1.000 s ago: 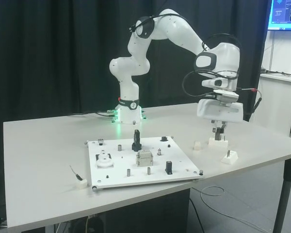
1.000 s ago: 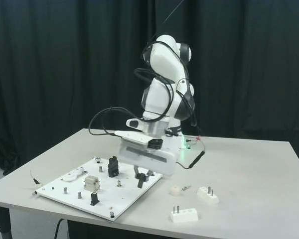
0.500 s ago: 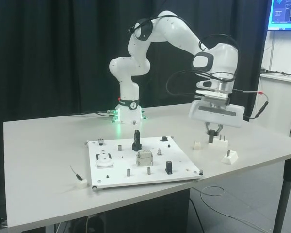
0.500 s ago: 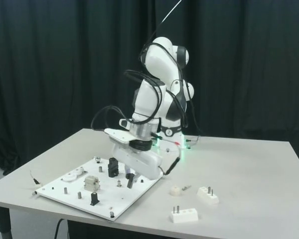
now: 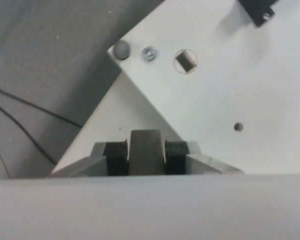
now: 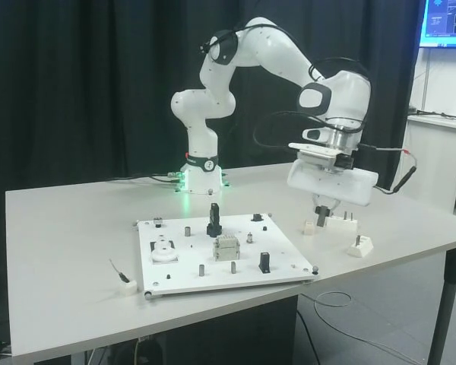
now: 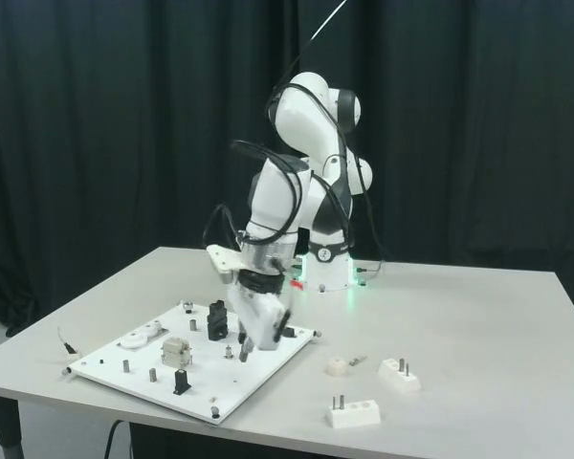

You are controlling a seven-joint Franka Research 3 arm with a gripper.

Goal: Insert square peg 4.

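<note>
Transport step judged in hand. Square peg [image 5: 145, 156] clamped between gripper [image 5: 146, 159] fingers, carried above white board [image 5: 250, 90] edge. Square hole [image 5: 186, 61] seen apart from peg. Next: alignment over hole, squared rotation, straight descent needed.

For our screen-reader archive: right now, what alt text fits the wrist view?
The two black fingers are shut on a grey square peg, held over the edge of the white board. A square hole lies ahead near the board's corner, beside a small screw; thin black cables cross the grey table.
</note>
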